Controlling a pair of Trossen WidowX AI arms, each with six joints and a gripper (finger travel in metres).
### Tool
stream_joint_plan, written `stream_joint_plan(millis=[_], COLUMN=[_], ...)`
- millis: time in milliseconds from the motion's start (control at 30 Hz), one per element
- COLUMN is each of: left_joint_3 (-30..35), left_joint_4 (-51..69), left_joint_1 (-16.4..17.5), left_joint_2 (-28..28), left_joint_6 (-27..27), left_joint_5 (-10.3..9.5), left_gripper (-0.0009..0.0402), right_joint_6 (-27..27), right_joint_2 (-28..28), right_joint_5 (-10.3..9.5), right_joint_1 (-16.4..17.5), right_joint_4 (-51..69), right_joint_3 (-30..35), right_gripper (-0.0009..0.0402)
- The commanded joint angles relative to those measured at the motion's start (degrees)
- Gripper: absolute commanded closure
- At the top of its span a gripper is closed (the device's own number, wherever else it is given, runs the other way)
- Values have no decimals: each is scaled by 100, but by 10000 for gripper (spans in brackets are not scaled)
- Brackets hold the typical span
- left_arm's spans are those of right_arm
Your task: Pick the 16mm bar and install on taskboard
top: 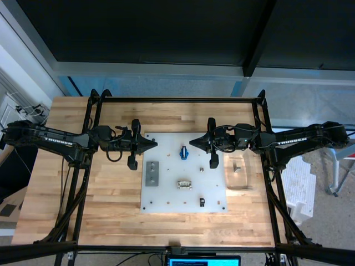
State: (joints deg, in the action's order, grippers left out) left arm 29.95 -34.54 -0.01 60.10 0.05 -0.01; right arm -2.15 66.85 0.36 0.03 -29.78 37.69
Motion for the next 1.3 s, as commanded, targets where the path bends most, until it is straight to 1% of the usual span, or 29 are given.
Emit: stream_joint_plan(millis=[33,67,200,333,467,567,733,833,1033,1300], left_joint_3=[0,0,0,0,0,0,0,0,0,0], left_joint_4=[0,0,0,0,0,2,0,2,2,0], left_joint_1=[2,0,2,2,2,2,2,2,2,2], left_joint_2=[0,0,0,0,0,0,0,0,0,0], left_joint_6=[0,0,0,0,0,0,0,0,0,0], left_joint_5=[-2,0,0,0,0,0,0,0,0,0], left_gripper=[393,393,393,393,393,393,393,393,393,393], right_joint_6=[-48,-46,-48,-68,-203,-249,-216,-188,-160,96], right_joint_2=[0,0,0,0,-2,-2,0,0,0,0], right_joint_5=[-15,-46,-42,-39,-39,-42,-33,68,66,66], right_joint_1=[2,2,2,-2,0,0,-4,-4,-2,0], right_joint_4=[0,0,52,376,647,973,2247,3224,4948,6874], right_joint_3=[0,0,0,0,4,125,643,946,1416,1932], right_gripper=[393,393,393,393,393,393,393,393,393,393])
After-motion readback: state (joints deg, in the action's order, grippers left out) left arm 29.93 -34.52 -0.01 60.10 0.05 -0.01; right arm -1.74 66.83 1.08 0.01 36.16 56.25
